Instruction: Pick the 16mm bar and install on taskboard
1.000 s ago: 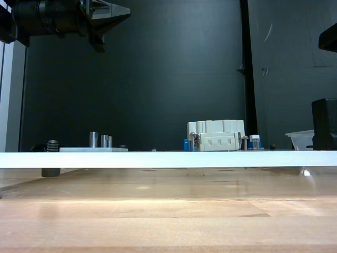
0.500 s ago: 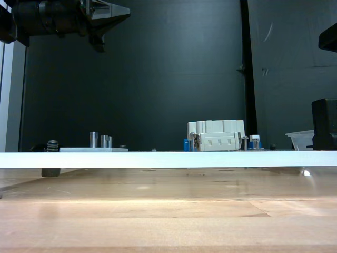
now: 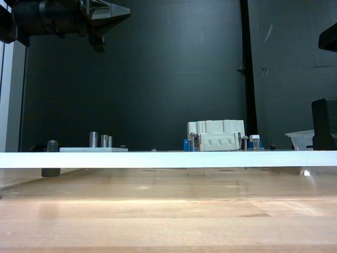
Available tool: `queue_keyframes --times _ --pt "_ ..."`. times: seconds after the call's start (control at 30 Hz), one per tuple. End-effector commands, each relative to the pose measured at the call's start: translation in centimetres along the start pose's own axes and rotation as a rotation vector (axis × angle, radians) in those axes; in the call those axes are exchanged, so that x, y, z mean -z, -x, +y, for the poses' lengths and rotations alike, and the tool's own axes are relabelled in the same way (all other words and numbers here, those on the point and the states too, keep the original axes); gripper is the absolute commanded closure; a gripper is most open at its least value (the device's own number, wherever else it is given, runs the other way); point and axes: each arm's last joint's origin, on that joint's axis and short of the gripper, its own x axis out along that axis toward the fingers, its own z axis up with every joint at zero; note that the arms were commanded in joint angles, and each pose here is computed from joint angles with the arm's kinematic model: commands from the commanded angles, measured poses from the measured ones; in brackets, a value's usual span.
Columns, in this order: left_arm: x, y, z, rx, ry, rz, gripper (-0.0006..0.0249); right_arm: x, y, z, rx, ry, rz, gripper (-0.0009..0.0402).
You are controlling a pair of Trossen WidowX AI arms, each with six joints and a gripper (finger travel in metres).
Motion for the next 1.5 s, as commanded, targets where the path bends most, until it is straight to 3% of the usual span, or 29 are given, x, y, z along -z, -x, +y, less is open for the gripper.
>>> queue_keyframes --times 0.03,0.37,0.5,0.67,0.87,1.03,1.17,1.3,1.43,1.5 --pt "0.0 0.0 0.0 0.000 0.000 0.000 0.0243 0.0 0.0 0.0 0.000 0.000 0.000 0.0228" --pt "0.0 0.0 0.0 0.000 0.000 0.000 0.0243 -0.1 0.1 0.0 -0.004 -0.006 -0.011 0.0239" --pt "0.0 0.0 0.0 0.000 0.000 0.000 0.0243 -0.4 1.1 -0.6 -0.035 -0.006 -0.057 0.0295" --pt "0.0 0.0 0.0 0.000 0.000 0.000 0.0243 -1.0 2.1 -2.0 -0.048 0.019 -0.101 0.0397" --pt "0.0 0.0 0.0 0.000 0.000 0.000 0.0243 -1.8 3.9 -4.7 -0.016 0.021 -0.210 0.0396" --pt "0.0 0.0 0.0 0.000 0.000 0.000 0.0243 -2.7 5.8 -7.8 0.062 -0.005 -0.365 0.0393" --pt "0.0 0.0 0.0 0.000 0.000 0.001 0.0243 -3.9 7.4 -10.5 0.069 0.020 -0.531 0.0393" --pt "0.0 0.0 0.0 0.000 0.000 0.000 0.0243 -4.4 8.7 -13.3 0.011 0.021 -0.675 0.0394" --pt "0.0 0.0 0.0 0.000 0.000 0.001 0.0243 -4.3 9.4 -15.1 0.069 0.037 -0.775 0.0394" --pt "0.0 0.0 0.0 0.000 0.000 0.000 0.0243 -4.3 9.9 -15.5 0.070 0.055 -0.846 0.0394"
